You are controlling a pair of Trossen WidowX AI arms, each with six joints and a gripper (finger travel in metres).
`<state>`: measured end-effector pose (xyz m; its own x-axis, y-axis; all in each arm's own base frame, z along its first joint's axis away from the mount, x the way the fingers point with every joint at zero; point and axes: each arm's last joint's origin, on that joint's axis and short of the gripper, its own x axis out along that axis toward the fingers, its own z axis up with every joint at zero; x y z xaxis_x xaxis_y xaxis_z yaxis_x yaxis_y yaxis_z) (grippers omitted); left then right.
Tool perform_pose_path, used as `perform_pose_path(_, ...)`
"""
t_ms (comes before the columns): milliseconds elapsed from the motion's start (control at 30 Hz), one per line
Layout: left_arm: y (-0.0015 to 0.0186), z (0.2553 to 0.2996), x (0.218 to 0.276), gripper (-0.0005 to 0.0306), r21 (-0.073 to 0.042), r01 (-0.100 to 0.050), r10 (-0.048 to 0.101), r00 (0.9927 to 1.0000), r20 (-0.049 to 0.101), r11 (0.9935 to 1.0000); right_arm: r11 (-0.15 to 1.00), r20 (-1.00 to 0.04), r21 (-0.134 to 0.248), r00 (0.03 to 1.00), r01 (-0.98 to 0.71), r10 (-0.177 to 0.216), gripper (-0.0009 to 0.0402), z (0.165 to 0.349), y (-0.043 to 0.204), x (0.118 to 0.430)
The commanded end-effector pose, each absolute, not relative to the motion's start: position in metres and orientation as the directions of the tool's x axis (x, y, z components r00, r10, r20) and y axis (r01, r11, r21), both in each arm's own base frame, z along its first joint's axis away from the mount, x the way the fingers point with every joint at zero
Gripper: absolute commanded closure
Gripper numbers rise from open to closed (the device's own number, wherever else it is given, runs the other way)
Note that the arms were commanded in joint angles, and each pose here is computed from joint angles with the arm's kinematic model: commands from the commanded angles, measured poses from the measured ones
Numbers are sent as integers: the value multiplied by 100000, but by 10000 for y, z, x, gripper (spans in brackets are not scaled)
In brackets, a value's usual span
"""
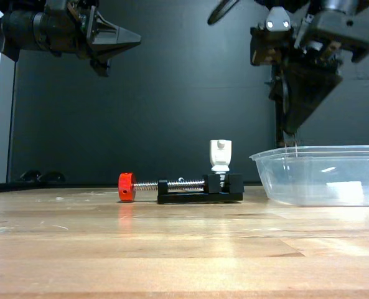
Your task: Remove the power plug from the receptacle and place in the container
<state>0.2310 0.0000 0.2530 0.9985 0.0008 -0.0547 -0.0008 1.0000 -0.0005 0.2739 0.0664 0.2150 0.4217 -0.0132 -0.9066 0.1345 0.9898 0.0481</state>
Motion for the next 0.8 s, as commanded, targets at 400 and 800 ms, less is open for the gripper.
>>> perform_pose_path(400,1,2531,2311,300,-16,-77,76,99856,-5357,100000,98832,-89407,4728,44735,14487,-2280,393,1845,671,2630)
perform_pose_path(800,0,2530,2311,300,-16,-39,38,99854,-5395,100000,98910,-87684,5969,48063,13457,-1247,376,1797,695,2550)
